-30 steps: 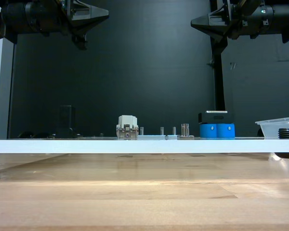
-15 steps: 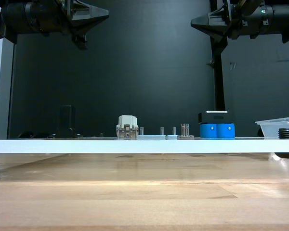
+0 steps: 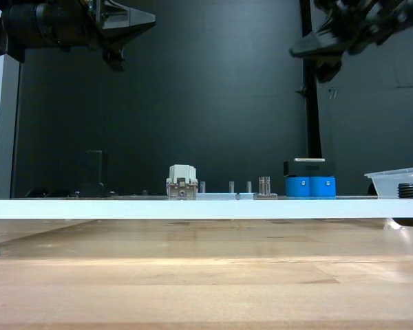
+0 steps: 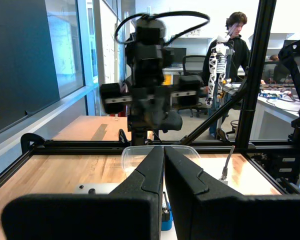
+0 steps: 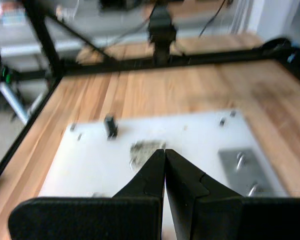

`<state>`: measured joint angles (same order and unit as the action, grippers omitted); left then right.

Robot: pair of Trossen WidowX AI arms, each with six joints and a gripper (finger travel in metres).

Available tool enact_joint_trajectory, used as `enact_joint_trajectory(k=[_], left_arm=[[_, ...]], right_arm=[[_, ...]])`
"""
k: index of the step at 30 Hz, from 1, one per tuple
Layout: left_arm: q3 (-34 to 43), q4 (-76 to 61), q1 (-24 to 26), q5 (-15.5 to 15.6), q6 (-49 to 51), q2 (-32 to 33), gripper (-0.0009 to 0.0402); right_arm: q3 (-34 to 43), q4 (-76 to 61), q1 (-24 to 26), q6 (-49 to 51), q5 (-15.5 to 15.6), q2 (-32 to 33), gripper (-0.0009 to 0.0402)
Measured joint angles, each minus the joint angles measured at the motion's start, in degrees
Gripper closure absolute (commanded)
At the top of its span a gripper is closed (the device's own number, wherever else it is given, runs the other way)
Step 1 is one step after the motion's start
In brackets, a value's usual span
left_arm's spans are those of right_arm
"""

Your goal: Remove the RJ45 connector from the taskboard and place in the container

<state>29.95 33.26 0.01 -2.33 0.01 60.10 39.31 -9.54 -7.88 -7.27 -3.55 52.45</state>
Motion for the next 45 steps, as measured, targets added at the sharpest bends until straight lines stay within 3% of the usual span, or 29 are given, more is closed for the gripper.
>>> enact_joint_trajectory(k=[7,17,31,45], left_arm=[[0.0,0.0,0.0,0.0,0.0,0.0,0.0393],[0.0,0.0,0.0,0.0,0.0,0.0,0.0393],[0.0,0.0,0.0,0.0,0.0,0.0,0.0393],[0.0,0.0,0.0,0.0,0.0,0.0,0.0393]], right_arm=[[7.0,-14.4,-10.8,-5.4,-4.4,2.3,0.0394],[15.1,-23.2,-22.4,-13.2,-10.2,9.2,0.0393],[29.3,-41.4,-28.6,-23.6,-10.3,24.6,0.0393],[30.3,-48.5,-32.6,-33.0,-9.7,28.8,0.0393]])
